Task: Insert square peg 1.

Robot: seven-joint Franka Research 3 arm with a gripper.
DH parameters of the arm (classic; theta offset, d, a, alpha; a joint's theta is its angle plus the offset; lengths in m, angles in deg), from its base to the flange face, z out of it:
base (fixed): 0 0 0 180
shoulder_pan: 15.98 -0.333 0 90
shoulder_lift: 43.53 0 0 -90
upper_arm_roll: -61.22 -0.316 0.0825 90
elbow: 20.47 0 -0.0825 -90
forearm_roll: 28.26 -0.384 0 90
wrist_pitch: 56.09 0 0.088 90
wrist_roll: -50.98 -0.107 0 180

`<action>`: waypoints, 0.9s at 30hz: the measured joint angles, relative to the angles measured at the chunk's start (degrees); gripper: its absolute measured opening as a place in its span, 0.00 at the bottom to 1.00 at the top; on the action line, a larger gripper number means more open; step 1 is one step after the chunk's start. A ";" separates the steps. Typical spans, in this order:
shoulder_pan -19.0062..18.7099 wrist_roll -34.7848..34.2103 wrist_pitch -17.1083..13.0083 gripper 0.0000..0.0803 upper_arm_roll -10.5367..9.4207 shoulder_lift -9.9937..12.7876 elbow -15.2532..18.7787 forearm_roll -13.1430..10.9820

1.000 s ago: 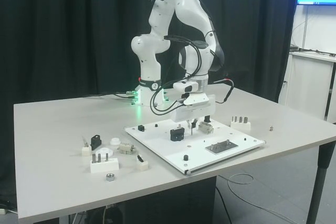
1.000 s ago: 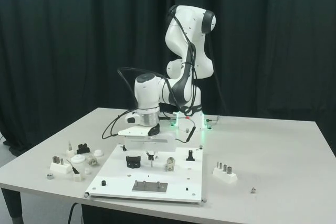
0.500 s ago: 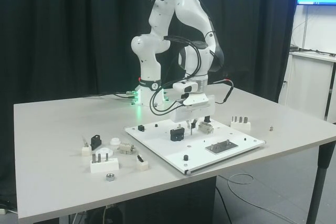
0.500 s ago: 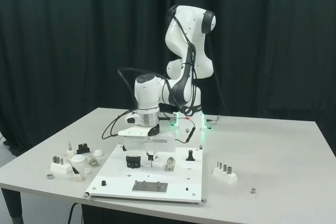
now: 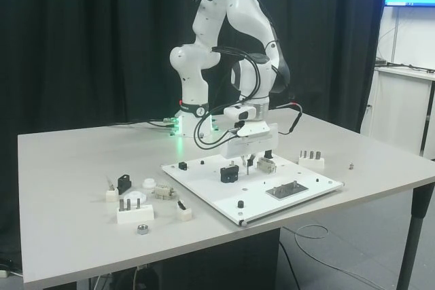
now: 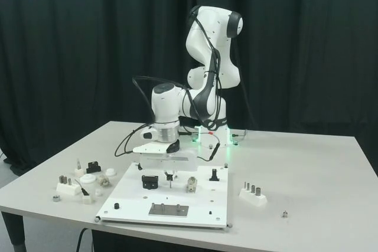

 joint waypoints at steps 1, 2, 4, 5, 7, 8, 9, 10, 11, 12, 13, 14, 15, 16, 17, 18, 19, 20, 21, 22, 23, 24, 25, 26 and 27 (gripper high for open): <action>-0.01 0.00 0.00 0.04 0.00 0.00 0.00 0.00; -0.02 0.00 0.00 0.04 0.00 0.00 0.00 0.00; -0.03 0.00 -0.01 0.04 -0.01 0.00 0.00 0.00; -0.04 0.00 -0.02 0.04 -0.02 0.00 0.00 0.00; -0.05 0.00 -0.03 0.04 -0.03 0.00 0.00 0.00; -0.06 0.00 -0.04 0.04 -0.04 0.00 0.00 0.00; -0.06 0.00 -0.05 0.04 -0.05 0.00 0.00 0.00; -0.06 0.00 -0.07 0.04 -0.05 0.00 0.00 0.00; -0.06 0.00 -0.08 0.04 -0.06 0.00 0.00 0.00; -0.07 0.00 -0.09 0.04 -0.07 0.00 0.00 0.00; -0.07 0.00 -0.10 0.04 -0.07 0.00 0.00 0.00; -0.07 0.00 -0.12 0.04 -0.08 0.00 0.00 0.00; -0.07 0.00 -0.14 0.04 -0.09 0.00 0.00 0.00; -0.07 0.00 -0.17 0.04 -0.09 0.00 0.00 0.00; -0.07 0.00 -0.20 0.04 -0.10 0.00 0.00 0.00; -0.07 0.00 -0.23 0.04 -0.11 0.00 0.00 0.00; -0.07 0.00 -0.27 0.04 -0.12 0.00 0.00 0.00; -0.07 0.00 -0.31 0.04 -0.13 0.00 0.00 0.00; -0.07 0.00 -0.37 0.04 -0.14 0.00 0.00 0.00; -0.07 0.00 -0.44 0.04 -0.15 0.01 0.01 0.00; -0.07 0.00 -0.52 0.04 -0.17 0.02 0.02 0.00; -0.07 0.00 -0.64 0.04 -0.18 0.04 0.04 0.00; -0.07 0.00 -0.77 0.04 -0.20 0.06 0.06 0.00; -0.07 0.00 -0.91 0.04 -0.22 0.09 0.09 0.00; -0.07 0.00 -1.03 0.04 -0.25 0.12 0.13 0.00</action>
